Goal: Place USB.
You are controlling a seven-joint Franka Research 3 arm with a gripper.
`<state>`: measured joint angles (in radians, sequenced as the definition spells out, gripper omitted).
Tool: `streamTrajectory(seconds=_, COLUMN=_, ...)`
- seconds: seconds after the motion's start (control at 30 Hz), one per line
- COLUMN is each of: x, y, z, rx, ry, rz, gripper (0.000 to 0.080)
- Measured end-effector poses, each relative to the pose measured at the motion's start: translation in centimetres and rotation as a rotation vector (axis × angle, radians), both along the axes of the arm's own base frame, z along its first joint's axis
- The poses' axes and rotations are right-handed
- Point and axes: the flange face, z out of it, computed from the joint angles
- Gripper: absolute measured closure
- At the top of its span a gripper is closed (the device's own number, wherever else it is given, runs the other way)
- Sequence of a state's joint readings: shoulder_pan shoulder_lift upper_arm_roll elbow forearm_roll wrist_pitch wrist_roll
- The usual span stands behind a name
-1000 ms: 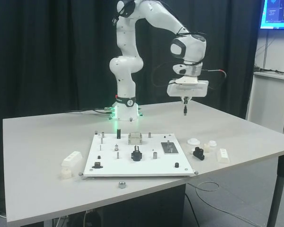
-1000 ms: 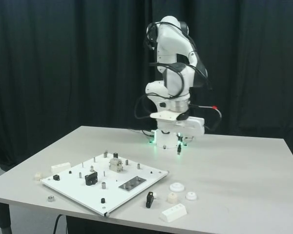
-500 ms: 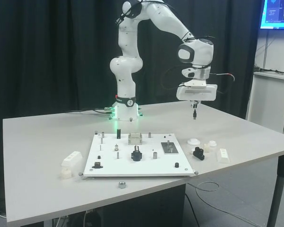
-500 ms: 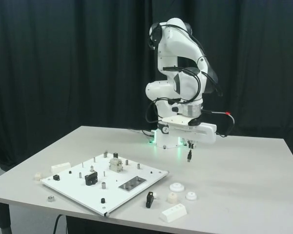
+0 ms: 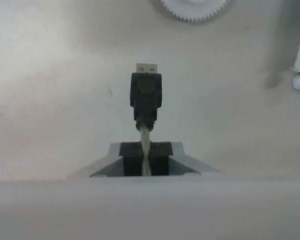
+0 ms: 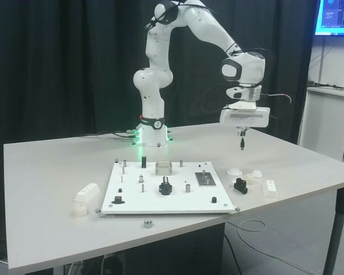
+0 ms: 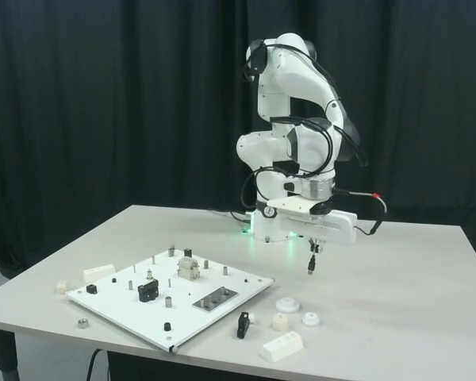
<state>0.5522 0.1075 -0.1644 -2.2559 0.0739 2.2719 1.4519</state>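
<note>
End effector (image 6: 241, 136) nearer toothed white gear (image 5: 194, 8)

Assembly board and loose parts on the table
The assembly board (image 6: 166, 186) lies on the table (image 6: 46, 166); the gear (image 7: 287, 305) lies beside it, under the hanging USB plug (image 5: 146, 97).

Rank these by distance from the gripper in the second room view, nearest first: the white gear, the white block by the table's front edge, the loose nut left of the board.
1. White gear, just below the gripper.
2. White block, nearer the front edge.
3. Nut, far across at the board's left corner.
</note>
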Motion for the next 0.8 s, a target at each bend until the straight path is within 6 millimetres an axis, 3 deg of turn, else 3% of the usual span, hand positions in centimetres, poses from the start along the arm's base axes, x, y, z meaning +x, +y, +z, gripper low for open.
streamTrajectory(seconds=0.53, x=1.8, y=0.6, z=-0.4, rx=-0.006, ry=-0.001, rz=-0.016, gripper=0.0752)
streamTrajectory(seconds=0.57, x=1.8, y=0.6, z=-0.4, rx=-0.007, ry=0.0, rz=-0.016, gripper=0.0451)
streamTrajectory(seconds=0.8, x=2.2, y=0.5, z=-0.2, rx=-0.013, ry=0.009, rz=-0.01, gripper=0.0451)
